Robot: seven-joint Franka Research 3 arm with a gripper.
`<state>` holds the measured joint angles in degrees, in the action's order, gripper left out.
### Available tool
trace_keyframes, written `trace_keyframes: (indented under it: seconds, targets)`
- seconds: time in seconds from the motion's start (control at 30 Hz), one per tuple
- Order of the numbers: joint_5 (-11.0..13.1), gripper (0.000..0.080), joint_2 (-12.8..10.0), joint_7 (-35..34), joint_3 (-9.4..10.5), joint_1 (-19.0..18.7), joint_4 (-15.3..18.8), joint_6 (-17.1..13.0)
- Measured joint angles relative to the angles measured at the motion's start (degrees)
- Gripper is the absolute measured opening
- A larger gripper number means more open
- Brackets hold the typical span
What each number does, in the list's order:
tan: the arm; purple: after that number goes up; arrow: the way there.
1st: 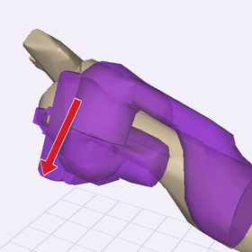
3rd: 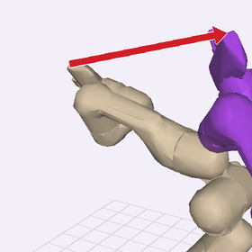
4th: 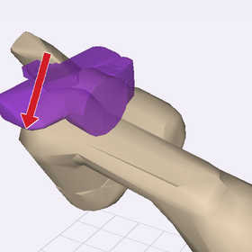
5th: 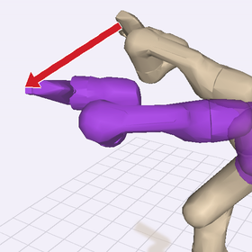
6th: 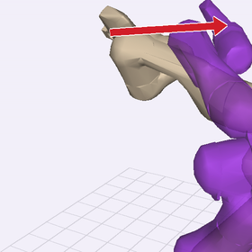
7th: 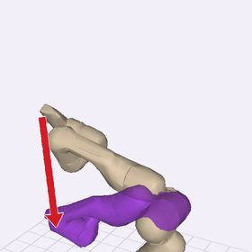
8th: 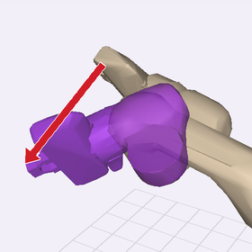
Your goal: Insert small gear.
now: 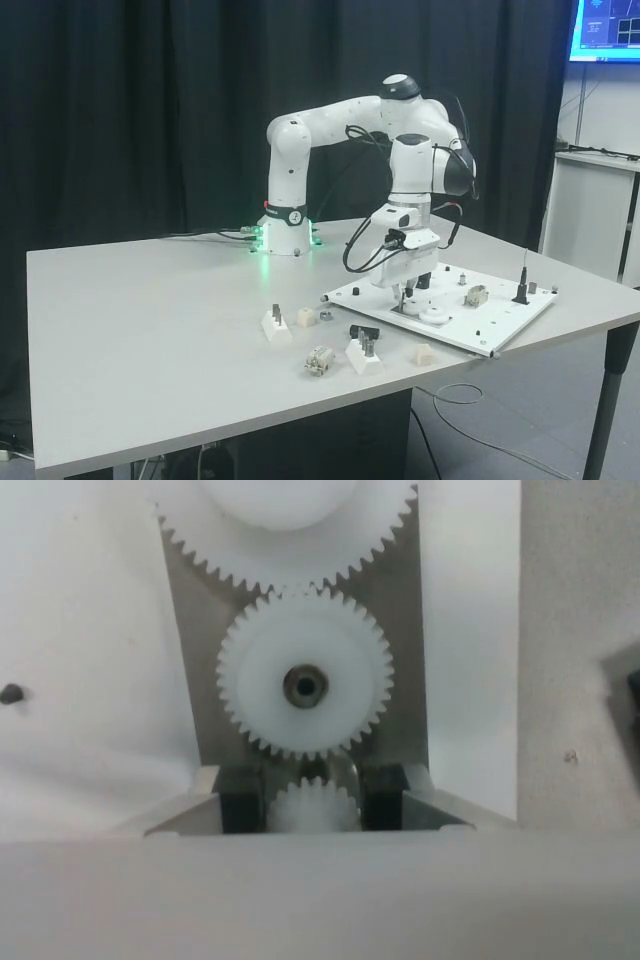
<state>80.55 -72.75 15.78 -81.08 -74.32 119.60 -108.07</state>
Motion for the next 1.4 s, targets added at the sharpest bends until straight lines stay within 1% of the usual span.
trace_keyframes:
  seconds: [0.73, 1.4]
  targets:
    - [0.00, 0.0200, 0.00, 0.00, 0.41, -0.36, 0.13, -1.61]
    - [0.00, 0.0200, 0.00, 0.21, 0.43, -0.44, 0.21, -1.77]
